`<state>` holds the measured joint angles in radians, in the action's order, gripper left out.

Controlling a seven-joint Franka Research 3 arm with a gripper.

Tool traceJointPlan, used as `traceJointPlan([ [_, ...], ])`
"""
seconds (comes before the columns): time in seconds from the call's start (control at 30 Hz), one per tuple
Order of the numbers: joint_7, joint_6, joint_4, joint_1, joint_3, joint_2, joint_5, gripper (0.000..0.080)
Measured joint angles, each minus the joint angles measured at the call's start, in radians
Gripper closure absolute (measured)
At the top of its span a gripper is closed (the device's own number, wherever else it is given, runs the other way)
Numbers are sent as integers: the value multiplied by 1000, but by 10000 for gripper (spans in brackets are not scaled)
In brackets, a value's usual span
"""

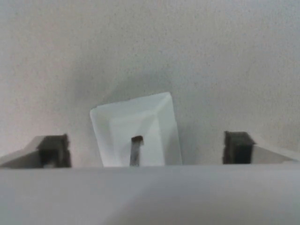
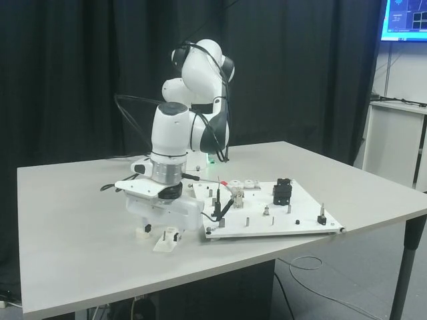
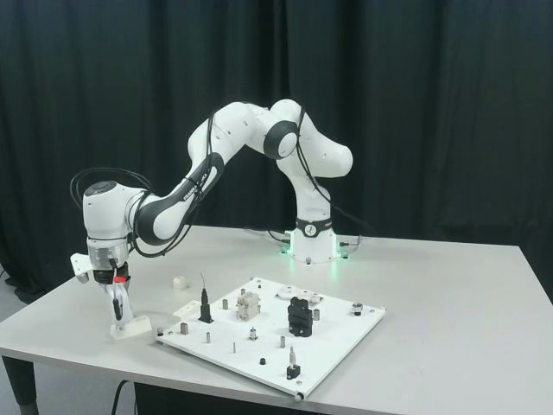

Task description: Pick square peg 1.

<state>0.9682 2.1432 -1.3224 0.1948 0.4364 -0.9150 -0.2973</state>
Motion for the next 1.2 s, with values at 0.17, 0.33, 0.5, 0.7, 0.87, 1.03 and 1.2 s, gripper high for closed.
traceJointPlan([
  [0.17,0,6,0,0,-1,0,0,110],
  [0.33,0,7,0,0,-5,0,-1,270],
  [0.5,0,9,1,0,-9,-1,-1,434],
  [0.7,0,13,5,0,-12,-8,-1,606],
  [0.87,0,13,11,0,-12,-11,-1,737],
  [1.03,-22,12,21,0,-12,-11,-1,766],
  [1.2,-34,-6,41,0,-8,-10,-1,766],
])
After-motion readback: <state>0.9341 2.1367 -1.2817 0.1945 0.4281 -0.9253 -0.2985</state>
